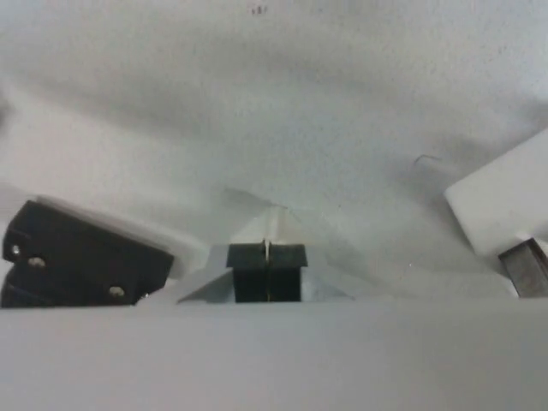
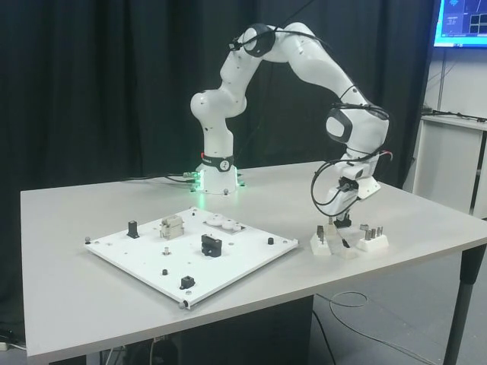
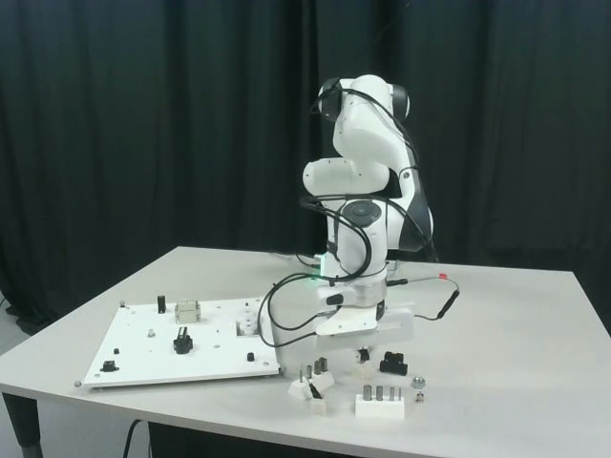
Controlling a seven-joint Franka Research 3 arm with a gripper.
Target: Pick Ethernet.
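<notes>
Gripper [image 2: 340,225] hangs low over the small white holder blocks [image 2: 332,245] near the table's right front edge, beside the white assembly board [image 2: 190,251]; whether it is open, I cannot tell. The wrist view shows a small black connector-like piece [image 1: 266,272], presumably the Ethernet plug, seated in a white block below the wrist. Centre over it, descend straight, close squarely on its flat sides, avoiding the neighbouring black block [image 1: 77,257].
</notes>
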